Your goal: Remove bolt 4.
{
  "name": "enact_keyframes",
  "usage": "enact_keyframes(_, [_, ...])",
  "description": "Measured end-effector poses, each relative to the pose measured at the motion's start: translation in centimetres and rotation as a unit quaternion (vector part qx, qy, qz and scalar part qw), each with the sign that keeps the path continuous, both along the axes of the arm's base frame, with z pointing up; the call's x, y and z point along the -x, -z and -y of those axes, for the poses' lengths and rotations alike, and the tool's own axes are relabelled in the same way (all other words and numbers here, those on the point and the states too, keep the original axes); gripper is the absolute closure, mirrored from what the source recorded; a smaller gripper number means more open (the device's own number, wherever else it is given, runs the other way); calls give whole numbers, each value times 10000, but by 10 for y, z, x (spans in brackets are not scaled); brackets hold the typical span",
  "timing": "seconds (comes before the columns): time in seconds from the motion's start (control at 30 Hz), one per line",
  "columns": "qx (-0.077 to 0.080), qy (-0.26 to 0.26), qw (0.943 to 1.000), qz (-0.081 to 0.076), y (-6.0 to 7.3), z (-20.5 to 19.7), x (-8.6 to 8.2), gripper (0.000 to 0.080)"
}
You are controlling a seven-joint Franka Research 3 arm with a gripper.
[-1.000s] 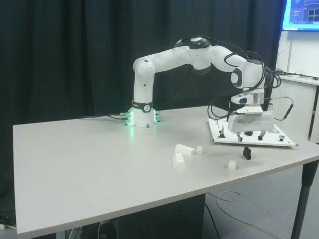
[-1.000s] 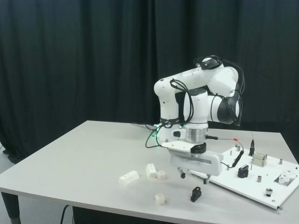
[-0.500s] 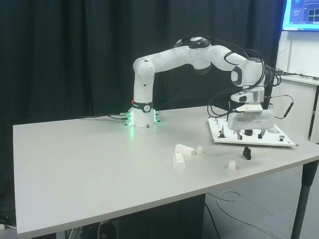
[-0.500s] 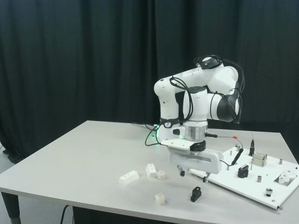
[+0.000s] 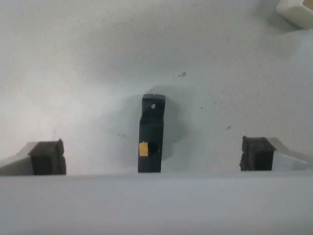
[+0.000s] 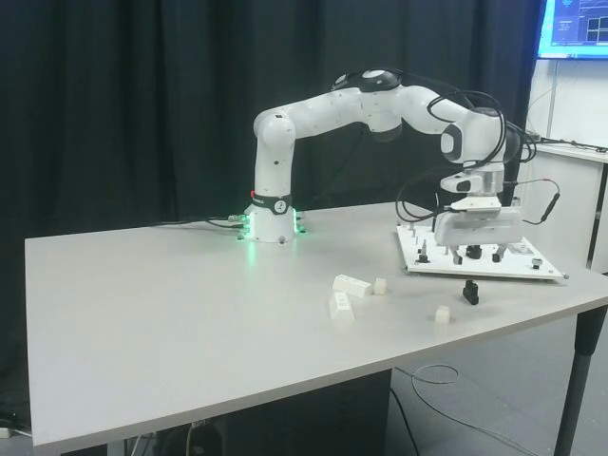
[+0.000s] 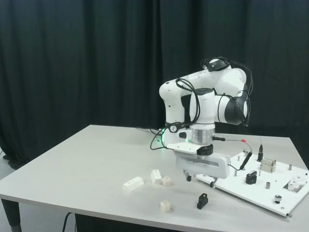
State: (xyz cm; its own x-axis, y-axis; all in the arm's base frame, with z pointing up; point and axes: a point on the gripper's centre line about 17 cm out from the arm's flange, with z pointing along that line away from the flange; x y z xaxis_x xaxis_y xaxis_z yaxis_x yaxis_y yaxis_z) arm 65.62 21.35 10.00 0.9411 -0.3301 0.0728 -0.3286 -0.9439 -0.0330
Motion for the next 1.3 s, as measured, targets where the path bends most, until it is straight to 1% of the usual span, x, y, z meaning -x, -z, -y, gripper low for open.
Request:
enact_keyframes(0.43, [24, 1, 10000, 11, -2, -1, -1, 3])
enact_keyframes(1.3, [21, 98, 9999, 22, -4, -2, -2, 3])
